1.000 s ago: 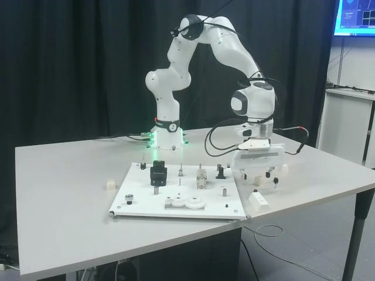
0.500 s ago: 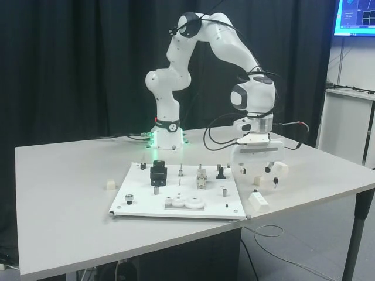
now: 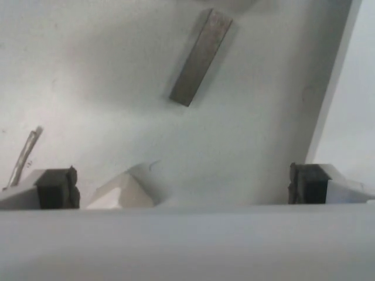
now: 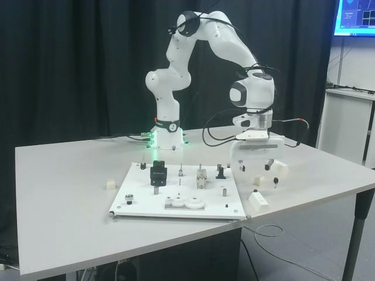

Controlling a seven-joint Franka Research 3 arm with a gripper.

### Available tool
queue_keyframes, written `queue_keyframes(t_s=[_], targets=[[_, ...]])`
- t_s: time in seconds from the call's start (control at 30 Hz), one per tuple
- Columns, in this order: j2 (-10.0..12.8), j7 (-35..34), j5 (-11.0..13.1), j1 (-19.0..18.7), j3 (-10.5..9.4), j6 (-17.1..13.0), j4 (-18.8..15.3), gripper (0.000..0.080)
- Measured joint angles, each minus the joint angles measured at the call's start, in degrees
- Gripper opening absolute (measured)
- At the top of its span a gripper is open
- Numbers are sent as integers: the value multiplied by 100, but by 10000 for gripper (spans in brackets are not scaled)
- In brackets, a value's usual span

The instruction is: Remove round peg 3.

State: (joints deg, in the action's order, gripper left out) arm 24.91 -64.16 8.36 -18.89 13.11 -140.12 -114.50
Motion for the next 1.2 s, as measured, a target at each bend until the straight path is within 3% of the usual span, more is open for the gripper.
queue_keyframes(t_s=[0.67,1.2], targets=[[-37,-257,-20,8,124,-13,33,800],[56,-429,-20,157,473,-127,252,800]])
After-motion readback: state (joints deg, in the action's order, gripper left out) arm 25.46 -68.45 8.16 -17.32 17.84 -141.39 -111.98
